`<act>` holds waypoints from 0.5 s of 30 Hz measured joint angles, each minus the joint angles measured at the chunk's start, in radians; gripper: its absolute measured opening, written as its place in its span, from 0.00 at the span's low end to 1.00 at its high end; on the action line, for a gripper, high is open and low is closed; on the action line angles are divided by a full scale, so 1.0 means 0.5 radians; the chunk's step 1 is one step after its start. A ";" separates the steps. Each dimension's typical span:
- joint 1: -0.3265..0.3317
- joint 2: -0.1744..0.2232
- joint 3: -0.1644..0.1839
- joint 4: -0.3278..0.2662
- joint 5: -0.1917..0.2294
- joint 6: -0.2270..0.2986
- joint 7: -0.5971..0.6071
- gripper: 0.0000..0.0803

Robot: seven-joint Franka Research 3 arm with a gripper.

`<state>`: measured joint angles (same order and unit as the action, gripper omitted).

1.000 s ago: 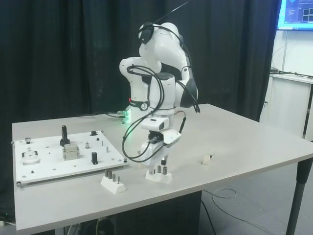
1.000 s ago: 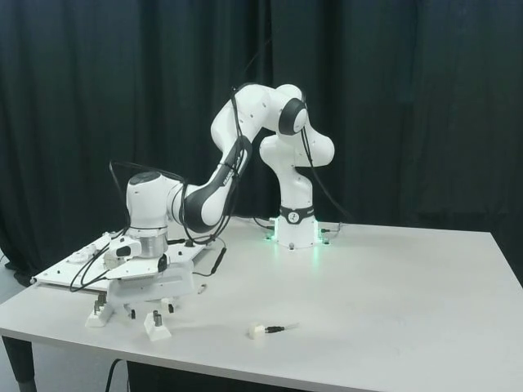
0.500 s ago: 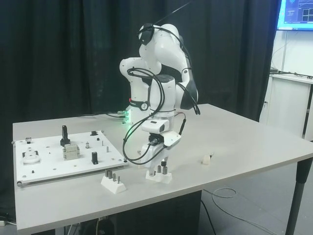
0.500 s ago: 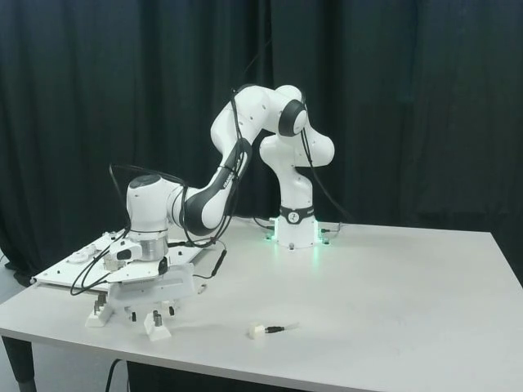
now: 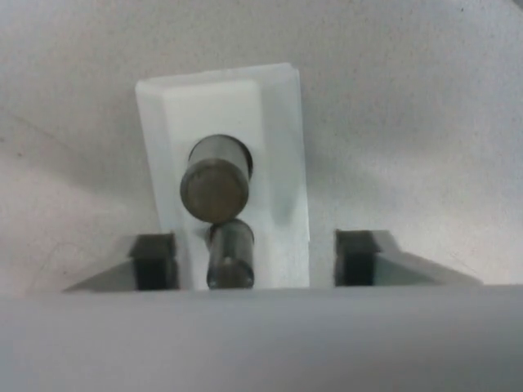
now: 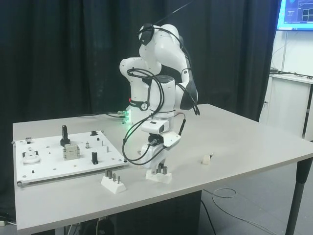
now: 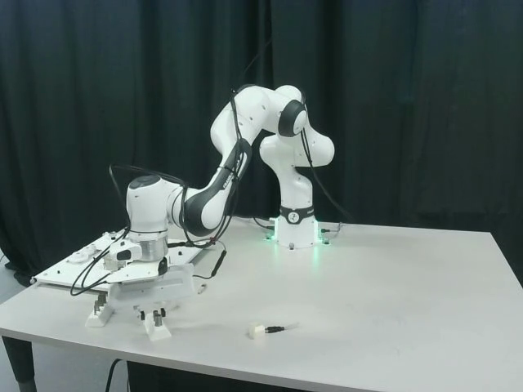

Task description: Pick round peg 3.

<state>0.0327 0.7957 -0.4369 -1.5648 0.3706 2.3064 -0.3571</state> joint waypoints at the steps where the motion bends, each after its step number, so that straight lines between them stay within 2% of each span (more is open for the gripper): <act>1: 0.000 0.000 0.000 0.000 0.000 0.000 0.000 0.81; 3: 0.000 0.000 0.000 0.000 0.000 -0.001 0.000 0.81; 4: 0.000 0.000 0.000 0.000 0.000 -0.002 0.000 0.38; 9: 0.000 0.000 0.000 0.003 0.000 -0.013 0.000 0.38; 10: 0.000 0.000 0.000 0.005 0.000 -0.017 0.000 0.18; 15: -0.001 0.000 -0.001 0.013 -0.001 -0.042 0.000 0.18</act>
<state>0.0323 0.7957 -0.4374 -1.5580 0.3703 2.2853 -0.3570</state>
